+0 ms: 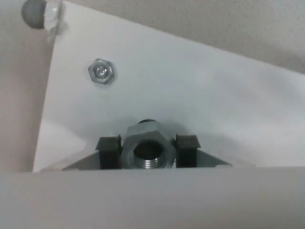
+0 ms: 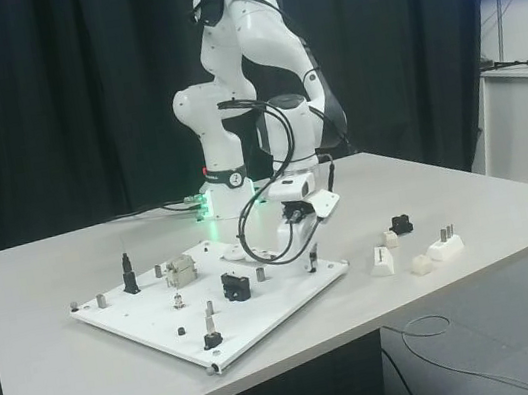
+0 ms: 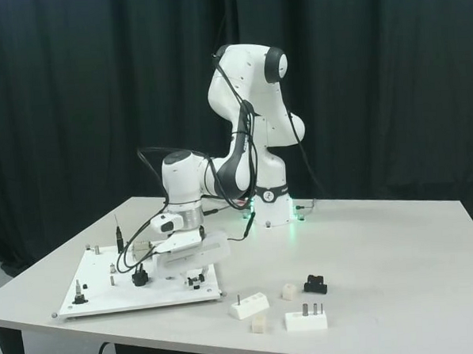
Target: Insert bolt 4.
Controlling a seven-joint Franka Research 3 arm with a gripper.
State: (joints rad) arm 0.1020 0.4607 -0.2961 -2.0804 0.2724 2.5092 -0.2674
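The bolt (image 1: 145, 149) is sitting between the two black fingertip pads (image 1: 109, 150) of the gripper (image 1: 147, 151), and from the wrist view I am looking at a grey metal hexagonal piece with a threaded bore in its middle, so what the pads are squeezing looks more like a nut or hollow bolt head than a plain shank. The fingers are pressing in on two opposite flats of the hexagon, which seems the right place to hold it: flat faces give the pads a square seat and should keep it from spinning. It looks like solid steel, stiff and small, heavy for its bulk but light for this arm, and nothing about it looks fragile. Smooth metal may be slippery if the grip shifts onto the corners.

It is hanging low over the white board (image 1: 200, 95), near the board's corner closest to the arm's base, though I cannot tell whether it is touching. Further along the board a smaller hex bolt head (image 1: 101, 71) is sitting apart from it. From the first room view the arm (image 2: 256, 87) is bending down over that board on the grey table (image 2: 45, 285).
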